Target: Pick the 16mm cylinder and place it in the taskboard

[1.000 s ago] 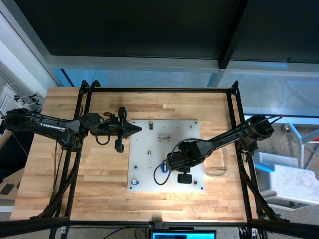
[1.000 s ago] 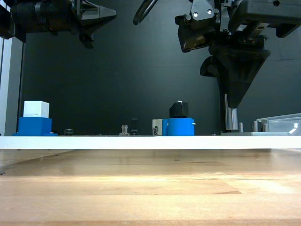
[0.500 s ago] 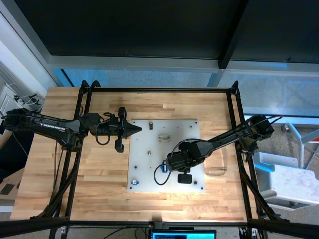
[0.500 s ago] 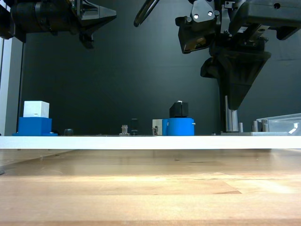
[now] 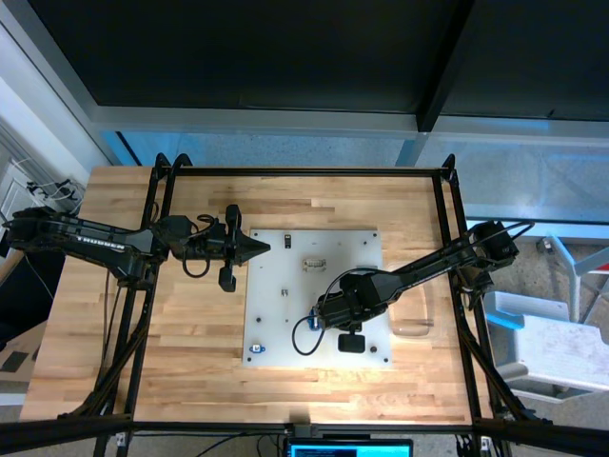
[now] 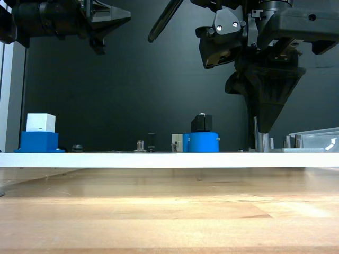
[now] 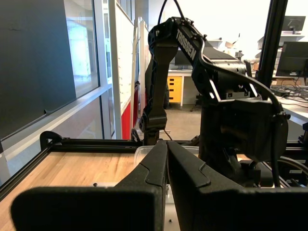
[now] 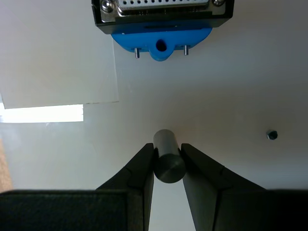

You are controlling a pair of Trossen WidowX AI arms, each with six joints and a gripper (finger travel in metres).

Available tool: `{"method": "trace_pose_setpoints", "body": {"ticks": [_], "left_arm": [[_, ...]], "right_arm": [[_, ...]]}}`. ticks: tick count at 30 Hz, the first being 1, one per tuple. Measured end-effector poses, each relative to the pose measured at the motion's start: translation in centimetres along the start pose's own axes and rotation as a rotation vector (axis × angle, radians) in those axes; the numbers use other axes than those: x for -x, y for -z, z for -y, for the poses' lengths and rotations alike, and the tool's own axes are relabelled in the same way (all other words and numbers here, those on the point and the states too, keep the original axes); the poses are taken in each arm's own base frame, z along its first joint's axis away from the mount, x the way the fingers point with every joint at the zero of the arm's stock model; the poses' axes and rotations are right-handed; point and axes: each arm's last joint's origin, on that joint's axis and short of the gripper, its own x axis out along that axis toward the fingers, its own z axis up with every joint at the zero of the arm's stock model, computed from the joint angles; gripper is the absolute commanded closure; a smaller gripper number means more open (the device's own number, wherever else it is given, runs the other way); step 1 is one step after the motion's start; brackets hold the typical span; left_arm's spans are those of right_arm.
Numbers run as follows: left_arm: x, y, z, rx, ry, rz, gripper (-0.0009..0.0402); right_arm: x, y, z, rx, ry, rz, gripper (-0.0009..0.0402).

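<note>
- Silver-grey 16mm cylinder [image 8: 168,161] is clamped between the two fingers of the right gripper [image 6: 263,129]. The jaws are narrowed to the peg's width, one finger on each side.
- The peg is found low and right of centre in the low view, under the gripper's black wedge, over the right part of the taskboard [image 5: 285,286]. In the high view it is hidden beneath the right wrist, at lower centre of the board.
- Its long axis is upright and in line with the gripper's approach axis. The peg runs straight down from the fingertips, with the board directly beneath.
- Its lower end is seen at or just off the board surface in the low view. Contact or a slight gap cannot be told apart, and whether a hole lies under it cannot be told either, since that spot is covered by the peg.
- On the board the blue connector mount [image 8: 161,41] lies beyond the peg, well apart. A small screw [image 8: 272,135] is off to one side, also apart.
- The step is judged to be insertion. A straight descent along the peg's axis is called for, and tilt or sideways offset is likely to catch it on a rim.
- At the board's upper-left edge in the high view the left gripper [image 5: 259,247] is parked. It is raised well above the board, with its fingers pressed together on nothing.
- The right arm is nearer by far, and the left is judged not needed.
- Just right of the board the clear tray [image 5: 414,319] is seen, apart from both grippers.
</note>
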Motion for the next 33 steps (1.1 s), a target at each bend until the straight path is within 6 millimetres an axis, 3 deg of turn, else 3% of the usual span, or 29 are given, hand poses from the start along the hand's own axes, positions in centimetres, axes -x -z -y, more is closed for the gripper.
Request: {"method": "trace_pose_setpoints", "body": {"ticks": [25, 33], "left_arm": [[0.0, 0.0, 0.0, 0.0, 0.0, 0.0, 0.0393], [0.0, 0.0, 0.0, 0.0, 0.0, 0.0, 0.0393]], "right_arm": [[-1.4, 0.0, -0.3, 0.011, 0.006, -0.017, 0.0368], [-1.4, 0.1, -0.4, 0.013, 0.003, -0.018, 0.0305]]}}
